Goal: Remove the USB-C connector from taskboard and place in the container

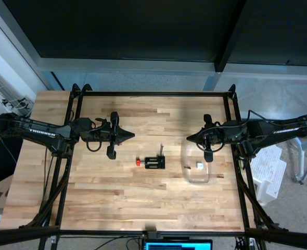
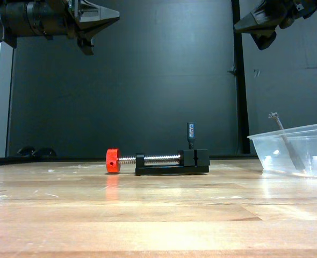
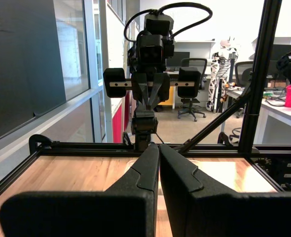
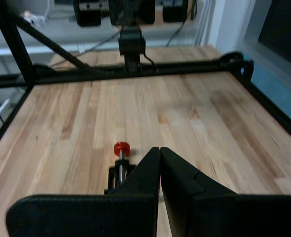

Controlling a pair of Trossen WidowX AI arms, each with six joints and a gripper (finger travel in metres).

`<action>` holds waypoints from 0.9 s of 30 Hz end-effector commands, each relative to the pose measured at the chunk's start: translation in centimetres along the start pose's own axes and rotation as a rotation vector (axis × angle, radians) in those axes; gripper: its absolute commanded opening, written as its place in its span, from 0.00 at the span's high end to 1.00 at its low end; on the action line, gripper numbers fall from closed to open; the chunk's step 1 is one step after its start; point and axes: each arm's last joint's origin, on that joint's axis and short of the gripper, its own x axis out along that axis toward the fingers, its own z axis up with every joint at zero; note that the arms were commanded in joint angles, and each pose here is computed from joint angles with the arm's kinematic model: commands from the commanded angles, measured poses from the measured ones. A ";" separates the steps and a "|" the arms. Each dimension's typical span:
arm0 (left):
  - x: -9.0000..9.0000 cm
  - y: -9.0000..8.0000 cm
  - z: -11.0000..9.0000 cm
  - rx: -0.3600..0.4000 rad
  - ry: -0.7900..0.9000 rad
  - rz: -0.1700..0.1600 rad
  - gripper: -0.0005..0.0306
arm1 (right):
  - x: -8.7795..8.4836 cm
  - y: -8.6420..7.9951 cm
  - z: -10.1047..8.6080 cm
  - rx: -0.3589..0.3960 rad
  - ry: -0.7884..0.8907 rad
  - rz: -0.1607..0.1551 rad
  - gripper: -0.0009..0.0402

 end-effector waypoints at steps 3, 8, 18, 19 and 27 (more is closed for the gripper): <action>0.0 0.0 0.0 0.000 0.000 0.000 0.98 | 0.1 -0.6 -0.6 0.013 -0.081 0.049 0.98; 0.0 0.0 0.0 0.000 0.000 0.000 0.98 | 0.2 -1.1 -0.8 0.024 -0.147 0.077 0.98; 0.0 0.0 0.0 0.000 0.000 0.000 0.98 | 0.7 -1.6 -1.4 0.035 -0.255 0.071 0.98; 0.0 0.0 0.0 0.000 -0.001 0.000 0.98 | 0.7 -1.6 -1.5 0.035 -0.264 0.078 0.98; 0.0 0.0 0.0 0.000 0.000 0.000 0.98 | 1.0 -2.1 -1.9 0.031 -0.282 0.106 0.98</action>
